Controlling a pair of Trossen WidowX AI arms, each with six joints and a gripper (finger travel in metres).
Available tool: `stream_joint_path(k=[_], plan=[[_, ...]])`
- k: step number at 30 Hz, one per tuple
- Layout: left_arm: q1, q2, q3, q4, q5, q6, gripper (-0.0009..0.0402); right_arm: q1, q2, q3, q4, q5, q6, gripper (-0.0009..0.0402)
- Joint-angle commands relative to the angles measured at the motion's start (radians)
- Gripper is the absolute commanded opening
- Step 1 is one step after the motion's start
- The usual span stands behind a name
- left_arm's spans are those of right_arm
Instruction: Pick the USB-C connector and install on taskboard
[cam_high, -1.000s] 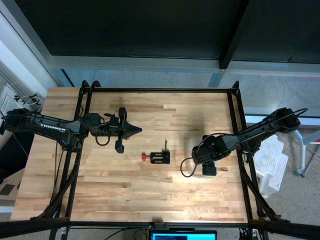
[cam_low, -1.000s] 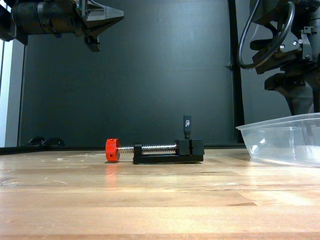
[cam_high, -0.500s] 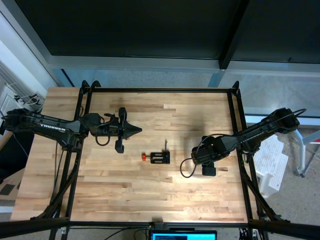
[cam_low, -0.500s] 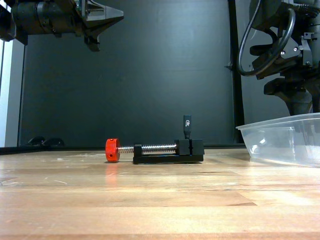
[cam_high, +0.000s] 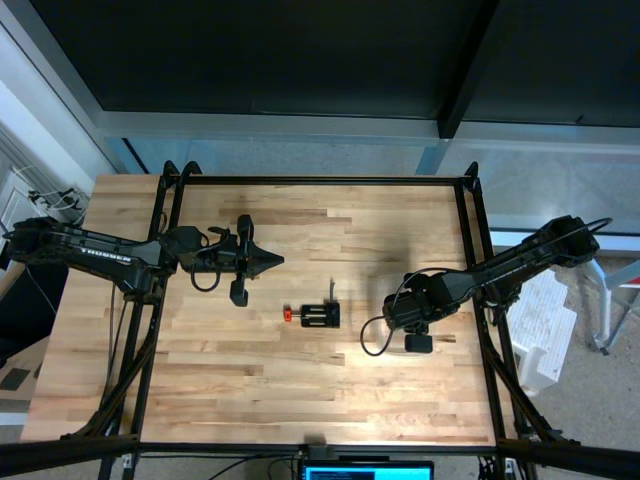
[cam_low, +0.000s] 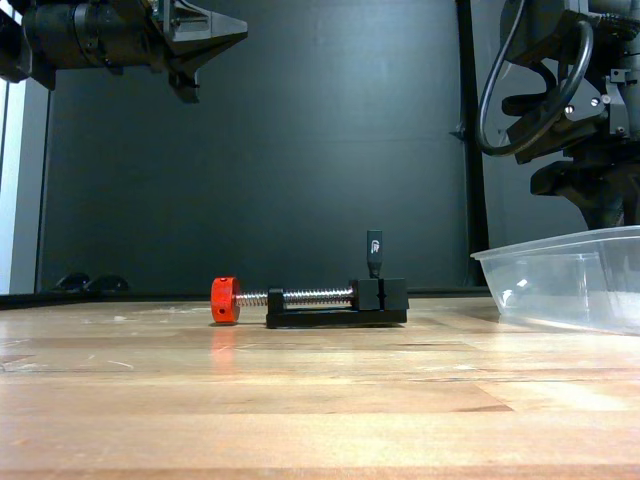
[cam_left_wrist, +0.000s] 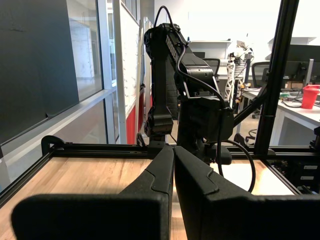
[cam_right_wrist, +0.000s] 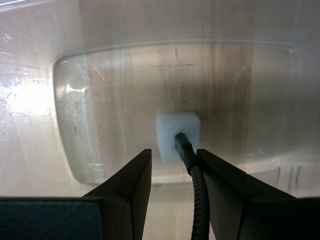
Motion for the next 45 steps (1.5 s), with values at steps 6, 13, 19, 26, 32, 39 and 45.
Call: stream_joint_path(k=[6, 13, 19, 26, 32, 39, 45], plan=[[0.0, 0.0, 0.0, 0.0, 0.0, 0.0, 0.0, -0.001, 0.0, -0.003, 0.006, 0.005, 0.001, 0.0097], [0.0, 0.0, 0.0, 0.0, 0.0, 0.0, 0.0, -0.002, -0.002, -0.005, 0.01, 0.013, 0.002, 0.008], [0.0, 0.0, 0.0, 0.0, 0.0, 0.0, 0.0, -0.002, -0.002, -0.007, 0.012, 0.031, 0.014, 0.0062], [0.0, 0.0, 0.0, 0.0, 0.0, 0.0, 0.0, -0.003, -0.004, -0.01, 0.014, 0.031, 0.014, 0.002], [0.0, 0.0, 0.0, 0.0, 0.0, 0.0, 0.0, -0.003, -0.025, -0.016, 0.005, 0.031, 0.013, 0.0003], [0.0, 0.0, 0.0, 0.0, 0.0, 0.0, 0.0, -0.003, -0.059, -0.023, 0.002, 0.031, 0.013, 0.0], [0.0, 0.0, 0.0, 0.0, 0.0, 0.0, 0.0, -0.004, -0.095, -0.01, -0.019, 0.031, 0.018, 0.0]])
